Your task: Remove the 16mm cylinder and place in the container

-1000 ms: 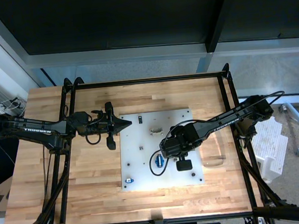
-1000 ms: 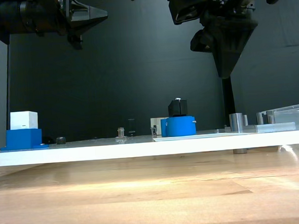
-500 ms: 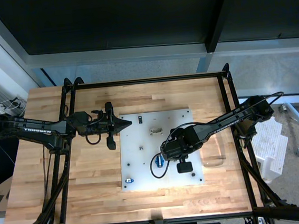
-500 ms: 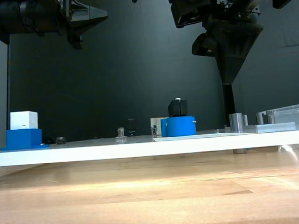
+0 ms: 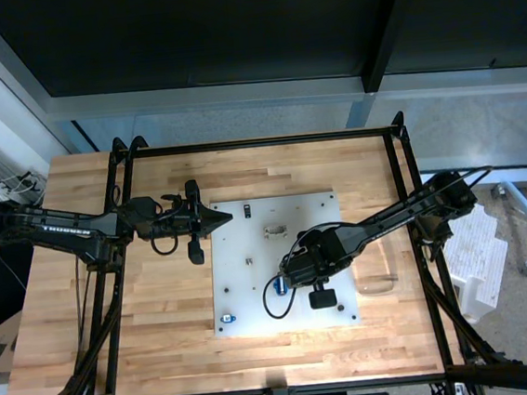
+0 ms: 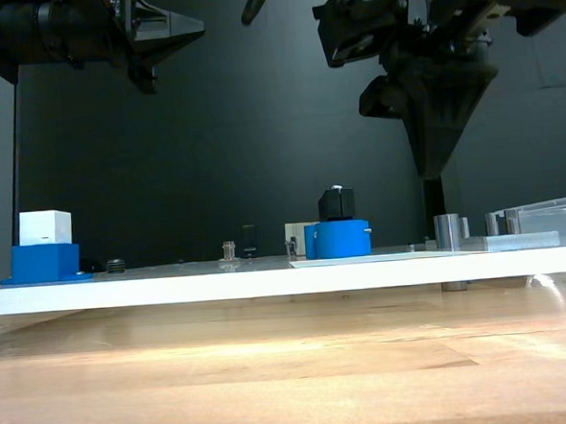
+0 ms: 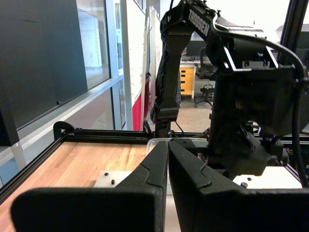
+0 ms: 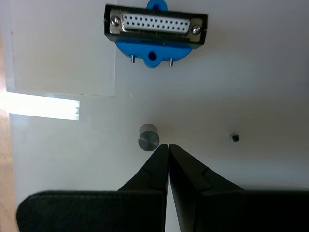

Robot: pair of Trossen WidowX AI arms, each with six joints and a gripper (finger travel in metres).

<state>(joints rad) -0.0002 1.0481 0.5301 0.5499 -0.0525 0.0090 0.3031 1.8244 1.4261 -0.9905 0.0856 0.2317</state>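
I see the 16mm cylinder [image 8: 148,137] upright on the white board [image 8: 251,87], just beside my right pincer [image 8: 168,145] — fingers together, empty, hovering above the board. The left pincer [image 7: 168,143] — also together — hangs at the board's left edge, and the container [image 6: 552,207] sits by its right edge.

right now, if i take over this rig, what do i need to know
Left gripper: shut, empty, parked high by the left edge of the white board.
Right gripper: shut, empty, pointing down over the board, tips just beside the 16mm cylinder.
Cylinder: upright in the board, not gripped.
Container: on the table at the board's right edge.
Done: nothing yet.
Left: open, grasp, lift out, drop in container.
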